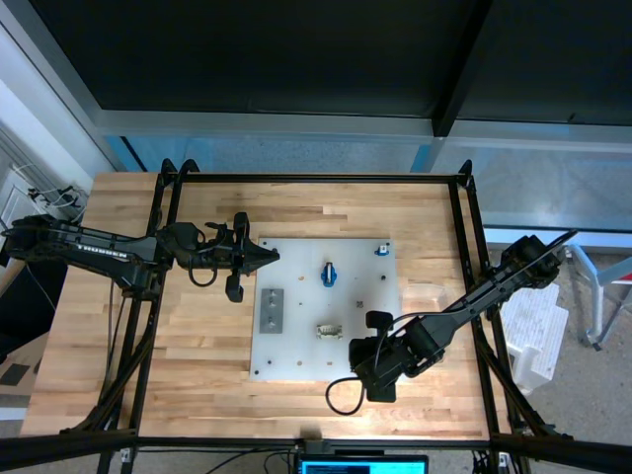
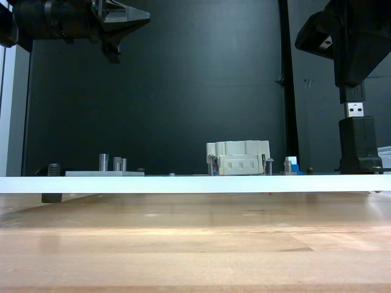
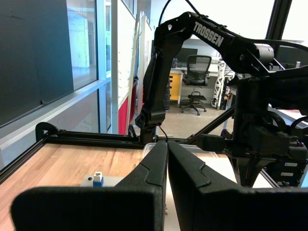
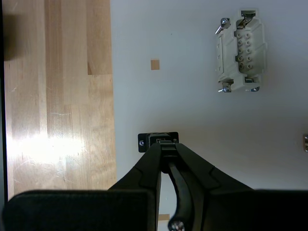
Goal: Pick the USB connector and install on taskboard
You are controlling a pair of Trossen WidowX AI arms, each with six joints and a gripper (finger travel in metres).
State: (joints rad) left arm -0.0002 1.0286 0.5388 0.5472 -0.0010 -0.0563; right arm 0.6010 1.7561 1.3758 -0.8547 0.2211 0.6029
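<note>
The USB connector (image 2: 353,110) hangs plug-down in my right gripper (image 2: 349,82), which is shut on it, its silver tip just above a black socket block (image 2: 360,149) on the taskboard (image 2: 183,184). In the right wrist view my right gripper (image 4: 166,147) stands straight over that socket (image 4: 144,142), with a black cable between the fingers. From above, the right gripper (image 1: 379,328) is over the near right part of the white taskboard (image 1: 296,346). My left gripper (image 1: 269,255) hovers high by the board's far left edge, shut and empty (image 3: 167,150).
On the board stand a grey block (image 1: 271,311), a blue fitting (image 1: 329,275), a beige multi-pin socket (image 1: 330,332) (image 4: 240,50) and a small blue-white piece (image 1: 381,249). A black frame (image 1: 316,179) borders the wooden table. The cable loops off the board's near edge (image 1: 341,395).
</note>
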